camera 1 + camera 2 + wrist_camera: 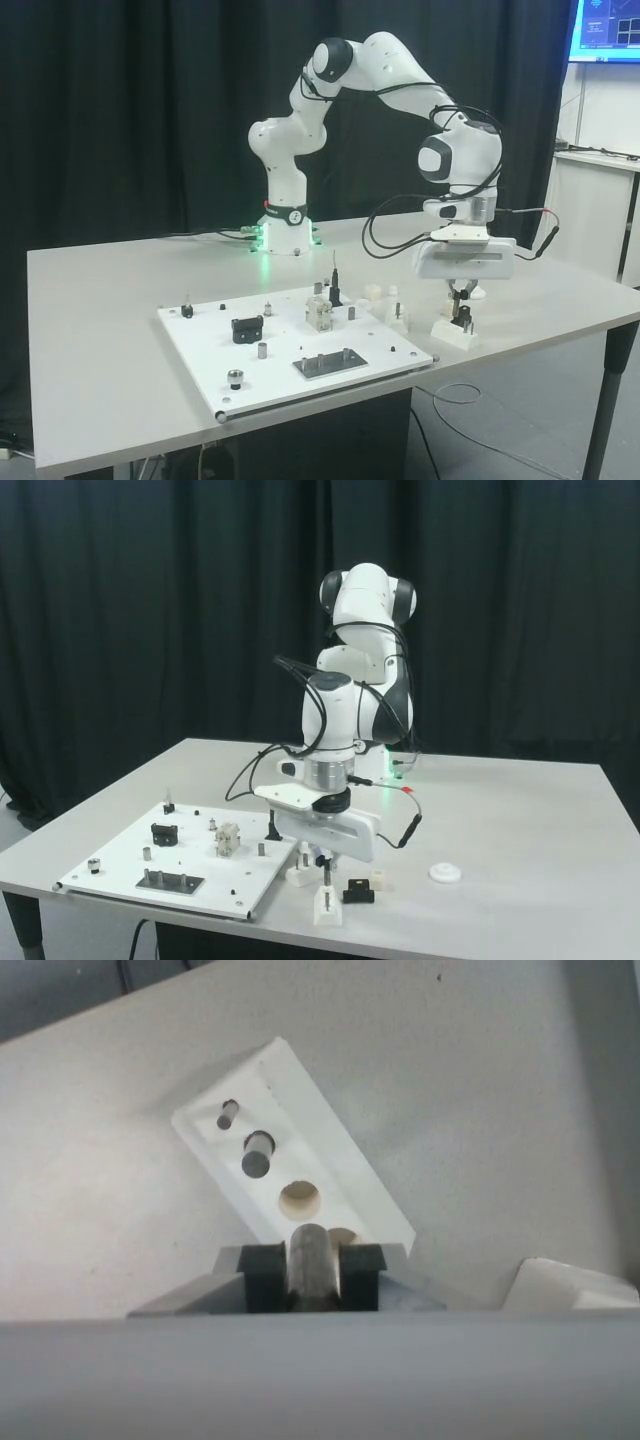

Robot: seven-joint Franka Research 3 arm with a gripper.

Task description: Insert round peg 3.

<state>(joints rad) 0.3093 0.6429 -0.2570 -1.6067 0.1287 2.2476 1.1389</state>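
White block (300, 1150) on grey surface (480, 1090) | two pegs seated | pincer (312, 1272) grasping peg (312, 1260) above holes

Room views: evenly and brightly lit from overhead. Soft, faint shadows are cast under the arm (400, 90) onto the table (100, 300). Black curtain (150, 600) is rendered dark, with shallow folds visible. A lit screen (608, 28) is seen at the upper corner of the first room view. A green glow is shown at the arm's base (285, 240).

Wrist view: dimmer, flatter light. The near housing is blurred across the foreground. The peg (313, 1265) between the fingers is slightly soft. The white block (300, 1150) is seen fairly clearly, with a mild shadow along one edge.
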